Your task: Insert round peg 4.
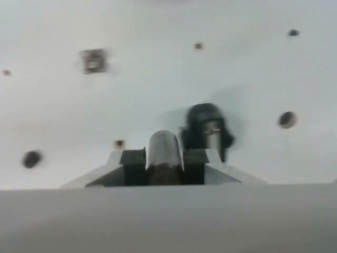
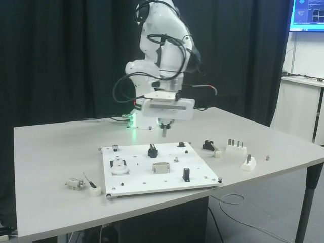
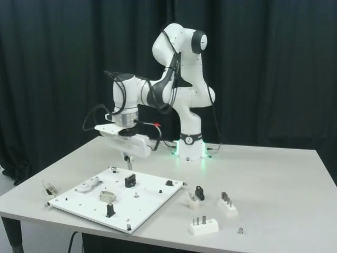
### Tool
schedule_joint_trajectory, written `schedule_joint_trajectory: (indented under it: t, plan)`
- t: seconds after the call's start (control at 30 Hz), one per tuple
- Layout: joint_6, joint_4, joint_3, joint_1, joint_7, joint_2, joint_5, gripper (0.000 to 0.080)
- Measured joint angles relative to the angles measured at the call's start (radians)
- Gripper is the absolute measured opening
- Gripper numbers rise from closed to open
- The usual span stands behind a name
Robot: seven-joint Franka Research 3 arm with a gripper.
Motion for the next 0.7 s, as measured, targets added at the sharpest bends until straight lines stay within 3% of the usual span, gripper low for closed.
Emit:
schedule_joint_trajectory:
  t: [0.43, 0.7]
  plan:
    - [0.09, -0.078, -0.082, -0.035, -0.24, -0.011, 0.001, 0.0145]
    - [0.177, -0.137, -0.113, -0.051, -0.34, -0.012, 0.007, 0.0145]
